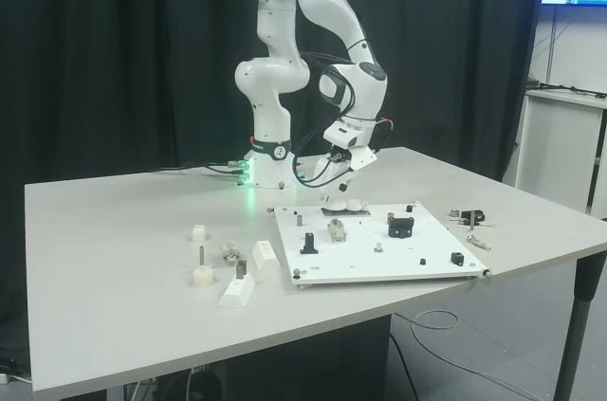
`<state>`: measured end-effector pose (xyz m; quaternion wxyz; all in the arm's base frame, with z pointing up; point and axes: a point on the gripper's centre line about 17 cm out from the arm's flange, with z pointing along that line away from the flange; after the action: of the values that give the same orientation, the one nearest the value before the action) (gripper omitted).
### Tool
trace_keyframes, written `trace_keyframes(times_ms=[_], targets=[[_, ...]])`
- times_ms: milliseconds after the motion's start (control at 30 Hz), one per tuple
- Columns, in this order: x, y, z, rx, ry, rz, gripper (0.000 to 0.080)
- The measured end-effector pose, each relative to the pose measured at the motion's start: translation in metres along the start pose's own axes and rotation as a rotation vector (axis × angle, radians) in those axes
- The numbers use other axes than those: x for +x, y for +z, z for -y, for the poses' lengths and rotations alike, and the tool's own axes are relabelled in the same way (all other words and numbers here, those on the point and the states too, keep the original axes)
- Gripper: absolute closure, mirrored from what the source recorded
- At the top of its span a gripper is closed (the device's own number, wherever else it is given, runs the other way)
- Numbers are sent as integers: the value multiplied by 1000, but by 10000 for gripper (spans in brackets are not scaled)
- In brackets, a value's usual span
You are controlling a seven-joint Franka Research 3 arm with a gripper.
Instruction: Remove large gear.
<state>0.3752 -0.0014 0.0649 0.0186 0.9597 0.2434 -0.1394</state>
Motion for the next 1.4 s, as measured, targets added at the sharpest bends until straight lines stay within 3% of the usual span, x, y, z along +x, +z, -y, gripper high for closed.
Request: trace_keyframes(times_ms=[1400], targets=[[7,29,-3,-12,62,10,3]])
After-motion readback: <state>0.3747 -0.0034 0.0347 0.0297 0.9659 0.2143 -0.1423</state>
